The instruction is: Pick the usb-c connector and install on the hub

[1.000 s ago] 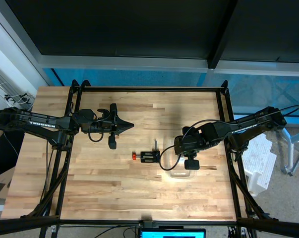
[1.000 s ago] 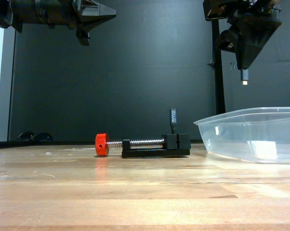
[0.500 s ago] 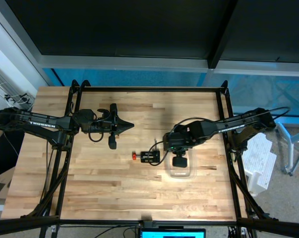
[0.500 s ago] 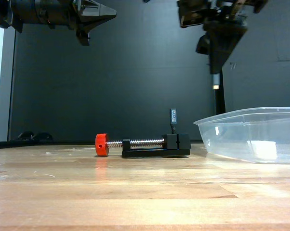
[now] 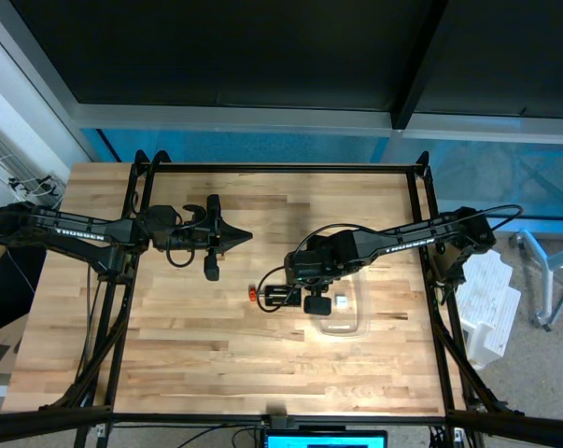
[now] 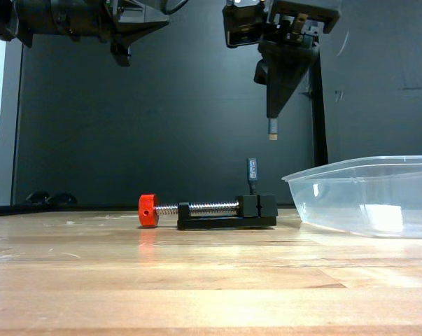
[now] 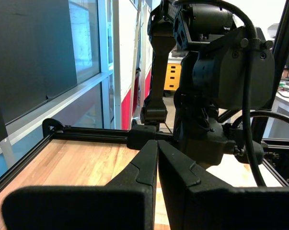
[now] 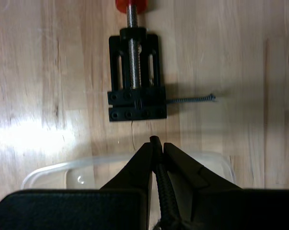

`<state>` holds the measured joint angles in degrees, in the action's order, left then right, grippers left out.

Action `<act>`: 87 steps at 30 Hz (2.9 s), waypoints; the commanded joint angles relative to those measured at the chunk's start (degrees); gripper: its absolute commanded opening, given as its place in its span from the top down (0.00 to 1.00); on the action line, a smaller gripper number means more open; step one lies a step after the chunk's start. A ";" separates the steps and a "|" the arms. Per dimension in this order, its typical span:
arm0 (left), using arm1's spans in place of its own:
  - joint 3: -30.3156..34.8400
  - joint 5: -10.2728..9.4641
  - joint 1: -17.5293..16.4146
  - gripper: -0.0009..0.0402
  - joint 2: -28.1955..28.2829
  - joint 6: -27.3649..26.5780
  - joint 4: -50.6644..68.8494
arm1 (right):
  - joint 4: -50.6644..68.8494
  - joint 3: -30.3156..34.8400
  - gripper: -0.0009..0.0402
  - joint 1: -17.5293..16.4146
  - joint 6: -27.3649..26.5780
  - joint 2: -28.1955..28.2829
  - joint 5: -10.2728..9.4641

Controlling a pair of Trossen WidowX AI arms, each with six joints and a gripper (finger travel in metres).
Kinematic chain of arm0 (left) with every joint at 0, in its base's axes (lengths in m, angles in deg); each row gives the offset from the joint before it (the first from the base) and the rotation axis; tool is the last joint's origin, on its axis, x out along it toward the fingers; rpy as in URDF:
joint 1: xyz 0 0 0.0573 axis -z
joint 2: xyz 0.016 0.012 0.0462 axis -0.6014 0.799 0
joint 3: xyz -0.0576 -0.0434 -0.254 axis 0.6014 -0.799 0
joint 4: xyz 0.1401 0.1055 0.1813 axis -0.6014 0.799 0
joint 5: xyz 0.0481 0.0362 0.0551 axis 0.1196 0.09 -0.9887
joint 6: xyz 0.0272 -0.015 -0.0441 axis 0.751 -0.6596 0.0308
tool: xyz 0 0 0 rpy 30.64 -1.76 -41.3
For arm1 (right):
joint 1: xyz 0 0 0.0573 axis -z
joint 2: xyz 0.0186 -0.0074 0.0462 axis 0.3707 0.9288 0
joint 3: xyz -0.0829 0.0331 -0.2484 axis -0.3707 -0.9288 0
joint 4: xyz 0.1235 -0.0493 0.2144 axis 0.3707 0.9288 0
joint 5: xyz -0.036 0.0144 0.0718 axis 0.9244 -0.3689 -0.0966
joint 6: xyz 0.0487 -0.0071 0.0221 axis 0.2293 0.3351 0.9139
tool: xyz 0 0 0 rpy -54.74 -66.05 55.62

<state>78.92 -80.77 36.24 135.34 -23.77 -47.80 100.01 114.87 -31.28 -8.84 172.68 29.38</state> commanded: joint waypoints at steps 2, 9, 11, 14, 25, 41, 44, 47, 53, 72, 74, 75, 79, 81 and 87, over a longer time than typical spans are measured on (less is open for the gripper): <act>0.02 0.02 -0.02 0.98 0.02 0.02 -0.02 | -0.87 0.55 0.98 0.02 -0.33 1.18 -0.04; 0.02 0.00 -0.02 0.98 0.02 0.02 -0.02 | -2.71 0.83 0.98 0.02 -0.74 2.12 -0.02; 0.02 0.00 0.00 0.98 0.02 0.02 -0.02 | -3.19 0.90 0.98 0.02 -1.03 2.84 -0.04; 0.02 0.00 -0.02 0.98 0.02 0.02 -0.04 | -3.69 0.96 0.98 0.02 -1.20 3.26 -0.04; 0.02 0.02 0.00 0.98 0.02 0.02 0.00 | -5.16 0.96 0.98 -0.11 -1.40 4.07 -0.04; 0.02 0.02 -0.02 0.98 0.02 0.02 -0.02 | -5.01 0.94 0.98 -0.39 -1.38 4.07 -0.04; 0.02 0.02 -0.02 0.98 0.02 0.02 -0.02 | -5.05 0.83 0.98 -0.48 -1.38 4.07 -0.04; 0.02 0.02 0.00 0.98 0.02 0.02 -0.02 | -5.14 0.57 0.98 -0.52 -1.16 4.07 -0.04; 0.02 0.02 -0.02 0.98 0.02 0.02 -0.02 | -5.29 0.44 0.98 -0.63 -1.18 4.07 -0.04; 0.02 0.00 -0.02 0.98 0.02 0.02 -0.02 | -5.55 -0.13 0.98 -0.63 -1.14 4.07 -0.04; 0.02 0.02 -0.02 0.98 0.02 0.02 -0.02 | -5.55 -0.13 0.98 -0.66 -1.16 4.07 -0.04; 0.02 0.02 0.00 0.98 0.02 0.02 -0.02 | -5.55 -0.13 0.98 -0.66 -1.16 4.07 -0.02; 0.02 0.02 -0.02 0.98 0.02 0.02 -0.02 | -5.60 -0.15 0.98 -0.63 -1.16 4.07 -0.04; 0.02 0.02 -0.02 0.98 0.02 0.02 -0.02 | -5.86 -0.37 0.98 -0.66 -1.16 4.07 -0.04; 0.02 0.00 -0.02 0.98 0.02 0.02 -0.02 | -6.99 -1.38 0.98 -0.63 -1.11 4.07 -0.07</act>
<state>78.92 -80.77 36.24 135.34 -23.75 -47.82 93.01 113.71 -31.91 -10.00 176.68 29.36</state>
